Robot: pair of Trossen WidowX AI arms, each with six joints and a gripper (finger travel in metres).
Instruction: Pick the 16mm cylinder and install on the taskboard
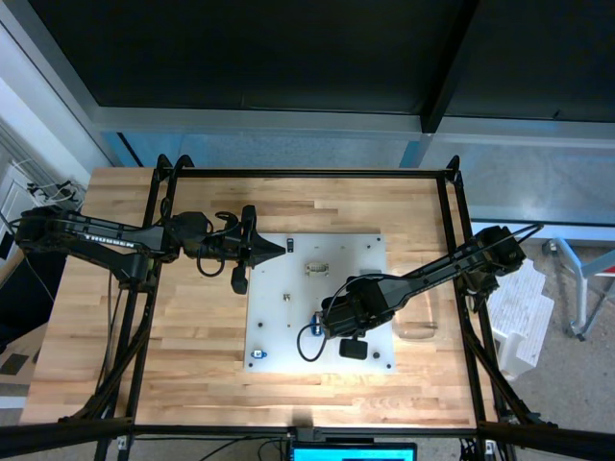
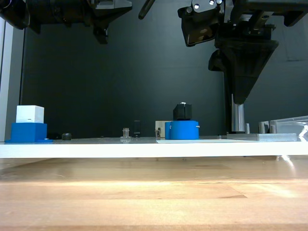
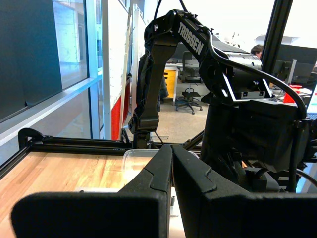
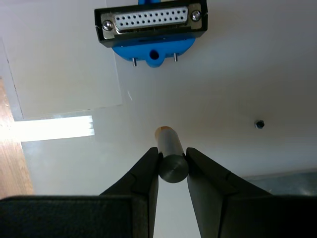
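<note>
Our right gripper (image 4: 172,154) has its two black fingers pinching the short round silvery-grey metal cylinder (image 4: 173,167) by its sides, near the upper end. The peg hangs upright with its other end pointing down at the flat white square taskboard (image 4: 233,69). From table height we see the same cylinder (image 2: 236,118) standing vertical under the right gripper (image 2: 239,91), its lower end at about board level; whether it touches the surface we cannot tell. From above, the right gripper (image 1: 332,322) sits over the near-middle part of the taskboard (image 1: 279,331), which lies on the pale wooden table (image 1: 183,365). Near the peg on the board we see a black-framed multi-pin connector on a blue plastic mount (image 4: 148,27) and a small dark hole (image 4: 258,124). A clear plastic tray (image 1: 420,317) rests on the table just beside the board's right edge. Our left gripper (image 1: 277,250) is held over the board's far left corner, well apart from the cylinder, its fingers (image 3: 153,178) pressed together with nothing between them.
</note>
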